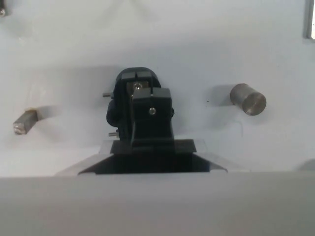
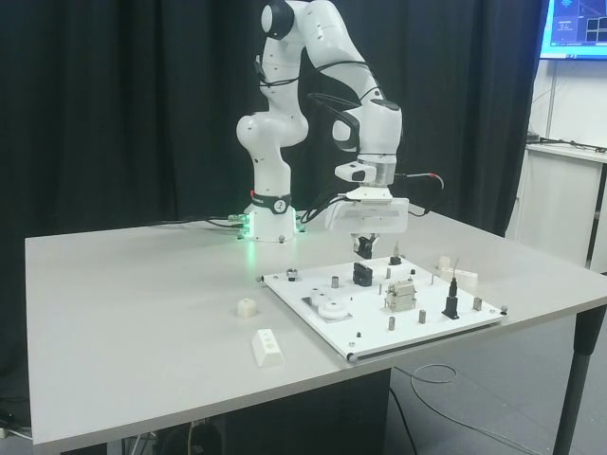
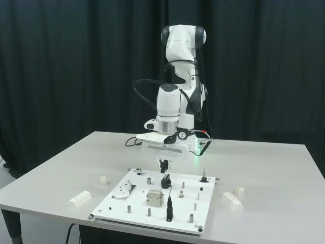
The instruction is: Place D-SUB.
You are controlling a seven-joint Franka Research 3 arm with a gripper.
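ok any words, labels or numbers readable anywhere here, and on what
None can be read.
Screen in the upper corner of the first room view: shows writing, too small to read.
White board, D-SUB connector, arm and tool: no legible marking in any view.

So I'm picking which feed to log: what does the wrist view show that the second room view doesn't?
Only the wrist view shows the black D-SUB connector close up, with a grey cylindrical peg and a small grey block on either side of it. Only the second room view shows the whole white arm, the grey table and loose white blocks. Both show the gripper above the connector on the white board.
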